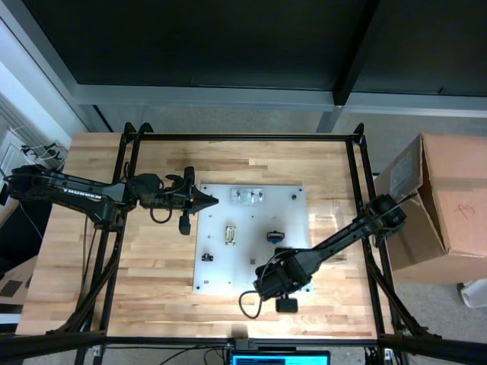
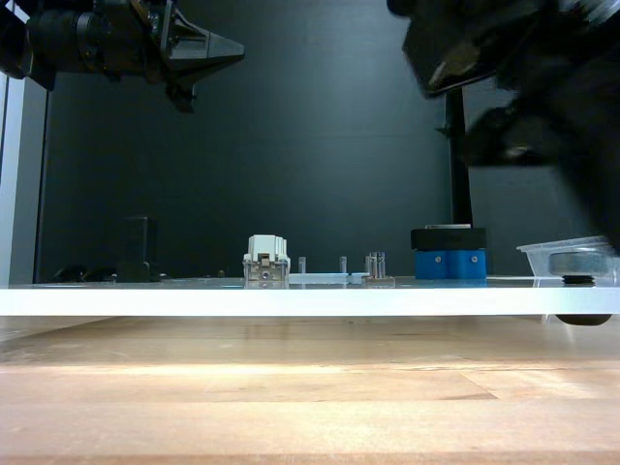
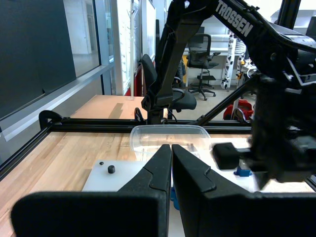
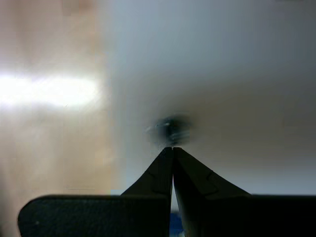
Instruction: Pick the M12 nut and place it on its threads and fasten
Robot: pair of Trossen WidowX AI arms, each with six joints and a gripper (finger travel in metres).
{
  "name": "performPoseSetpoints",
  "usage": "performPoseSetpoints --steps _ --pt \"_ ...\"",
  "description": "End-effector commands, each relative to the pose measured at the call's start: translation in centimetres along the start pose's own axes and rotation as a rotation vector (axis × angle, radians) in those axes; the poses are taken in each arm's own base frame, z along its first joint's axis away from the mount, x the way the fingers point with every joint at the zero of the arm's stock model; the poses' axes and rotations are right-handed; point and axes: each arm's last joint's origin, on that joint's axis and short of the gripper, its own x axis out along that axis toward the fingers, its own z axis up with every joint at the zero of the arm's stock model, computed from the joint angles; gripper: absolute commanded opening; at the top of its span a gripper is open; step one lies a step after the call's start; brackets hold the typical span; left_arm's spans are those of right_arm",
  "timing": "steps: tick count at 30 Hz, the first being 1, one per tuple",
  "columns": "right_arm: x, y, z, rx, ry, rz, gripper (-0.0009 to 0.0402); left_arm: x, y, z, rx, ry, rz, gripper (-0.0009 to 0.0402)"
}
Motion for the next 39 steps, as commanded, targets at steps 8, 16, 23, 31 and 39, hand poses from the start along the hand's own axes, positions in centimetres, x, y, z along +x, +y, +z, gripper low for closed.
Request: performPoseSetpoints --steps 8,16,23,31,39 --pt "-0.54 -0.62 -0.28 0.007 -0.061 -0.193 0.0000 0.00 0.00 -0.06 0.000 0.006 -0.001 0.0000" --pt "-0.22 -0.80 -0.04 0.043 -0.108 -0.258 0.0000 0.00 0.00 -0.07 0.000 0.008 -0.001 0.0000" --pt "0.08 -0.29 -0.20 0.015 -0.024 -0.082 0.0000 0.00 0.00 -0.15 0.000 0.015 0.000 0.0000" --pt "-0.19 -0.41 -0.47 -0.002 -0.006 -0.092 0.0000 0.00 0.00 -0.21 0.000 0.022 0.000 0.0000" --pt "-0.29 -0.88 -0.12 0.069 -0.123 -0.261 0.0000 0.00 0.00 -0.21 0.000 0.022 0.000 0.0000"
